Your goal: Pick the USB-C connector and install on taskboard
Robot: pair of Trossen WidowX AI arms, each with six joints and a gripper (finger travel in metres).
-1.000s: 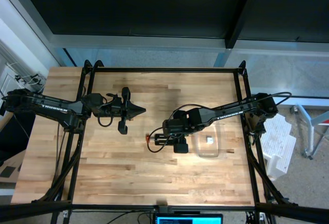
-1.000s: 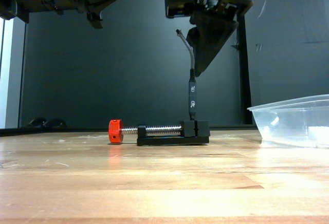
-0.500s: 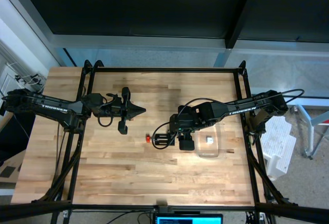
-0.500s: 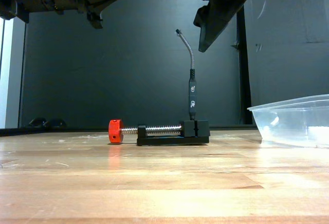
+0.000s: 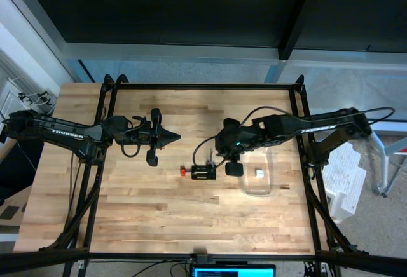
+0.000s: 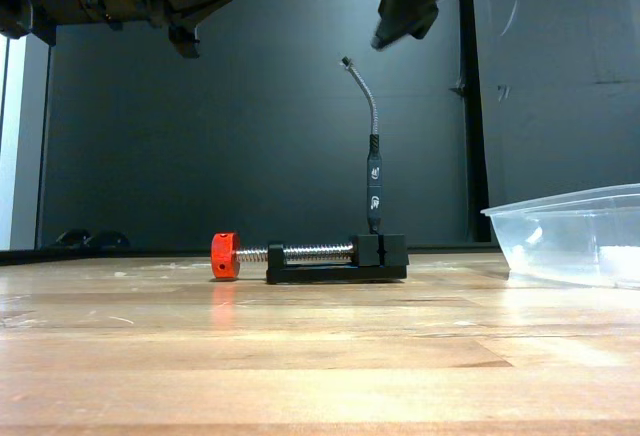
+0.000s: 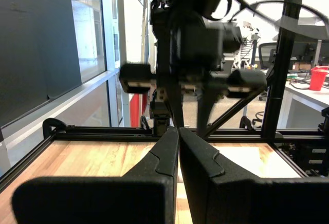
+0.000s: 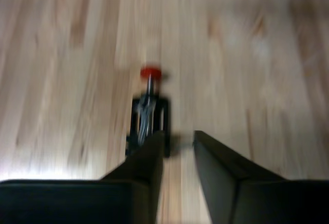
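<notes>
The right tool (image 8: 177, 135) has its two fingers parted with a plain gap between them and nothing in it. In the low view it hangs in the upper middle of the frame, above and slightly right of the USB-C connector (image 6: 373, 188) and apart from its tip. The connector stands upright near the centre of that frame. Its dark plug is seated in the taskboard (image 6: 336, 257) at the end away from the orange-red knob (image 6: 224, 255), and its thin grey neck curves off to the left at the top. The install looks done, so the step in hand is judged to be clearing away cleanly. The tool should stay open and go straight up before any sideways travel, because a swing to the left could catch the bent neck and lever the plug out or drag the block across the worktop (image 6: 300, 356). Any retreat is best made toward the right of the frame, high enough to pass over the clear tray (image 6: 560, 226) and the small white piece (image 5: 259, 173) in it. The left tool (image 7: 178, 131) is pressed shut on nothing and parked high at the upper left, well apart from the block.
</notes>
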